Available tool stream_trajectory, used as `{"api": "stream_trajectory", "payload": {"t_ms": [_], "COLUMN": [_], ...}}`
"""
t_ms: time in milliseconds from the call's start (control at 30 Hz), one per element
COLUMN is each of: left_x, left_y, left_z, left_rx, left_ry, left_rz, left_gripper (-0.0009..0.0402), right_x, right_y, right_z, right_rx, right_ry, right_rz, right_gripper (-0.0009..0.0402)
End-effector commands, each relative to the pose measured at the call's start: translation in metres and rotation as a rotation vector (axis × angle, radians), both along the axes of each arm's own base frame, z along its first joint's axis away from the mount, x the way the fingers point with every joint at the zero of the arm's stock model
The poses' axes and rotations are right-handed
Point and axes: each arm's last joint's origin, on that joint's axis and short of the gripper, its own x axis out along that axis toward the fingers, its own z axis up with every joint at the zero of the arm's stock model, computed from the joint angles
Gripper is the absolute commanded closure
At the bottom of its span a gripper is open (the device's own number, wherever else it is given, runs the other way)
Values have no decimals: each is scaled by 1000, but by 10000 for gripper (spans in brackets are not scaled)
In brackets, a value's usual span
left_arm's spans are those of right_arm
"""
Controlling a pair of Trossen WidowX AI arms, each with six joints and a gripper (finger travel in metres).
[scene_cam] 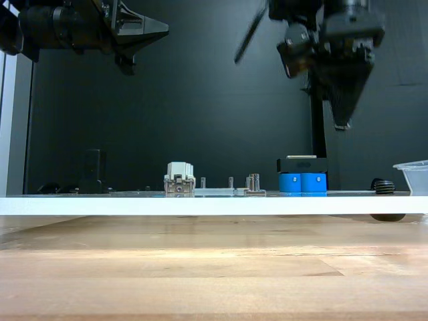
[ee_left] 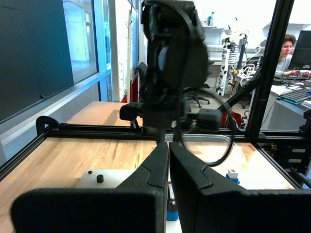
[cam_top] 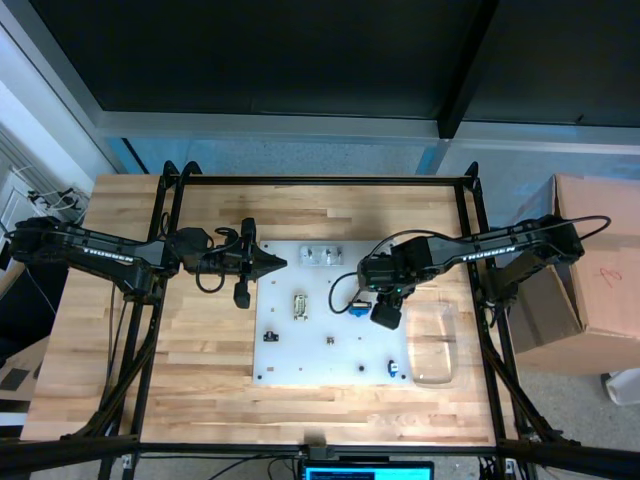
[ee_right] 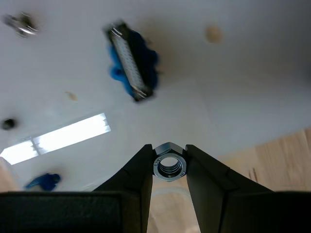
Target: Unfasten the M12 nut and place it in the container
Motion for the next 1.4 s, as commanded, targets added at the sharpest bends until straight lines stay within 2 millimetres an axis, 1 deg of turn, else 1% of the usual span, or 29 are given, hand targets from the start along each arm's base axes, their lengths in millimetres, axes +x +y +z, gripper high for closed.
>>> {"api": "stream_trajectory", "payload": {"t_ms": [33, 233, 467, 567, 767, 867, 967, 1200, 1400], "left_x": [0, 0, 0, 0, 0, 0, 0, 0, 0], "left_y": [0, 0, 0, 0, 0, 0, 0, 0, 0], "left_z": [0, 0, 0, 0, 0, 0, 0, 0, 0], "left_rx": [0, 0, 0, 0, 0, 0, 0, 0, 0], "left_ry": [0, 0, 0, 0, 0, 0, 0, 0, 0], "left_rz": [0, 0, 0, 0, 0, 0, 0, 0, 0], "left_gripper": [393, 393, 393, 393, 393, 393, 393, 393, 393], "right_x": [-12, -42, -79, -89, -95, -97, -99, -100, -105], "right_y": [-10, -30, -43, -48, -62, -70, -74, -74, -74], "right_z": [-5, -4, -9, -12, -11, -17, -27, -53, -81], "right_rx": [4, 3, 2, 2, -3, -31, -30, -27, -26], "right_ry": [16, -5, -4, -9, -17, 7, 30, 25, 53], "right_rz": [-59, -123, -190, -217, -304, -346, -369, -397, -403], "right_gripper": [387, 387, 387, 387, 387, 387, 387, 384, 352]}}
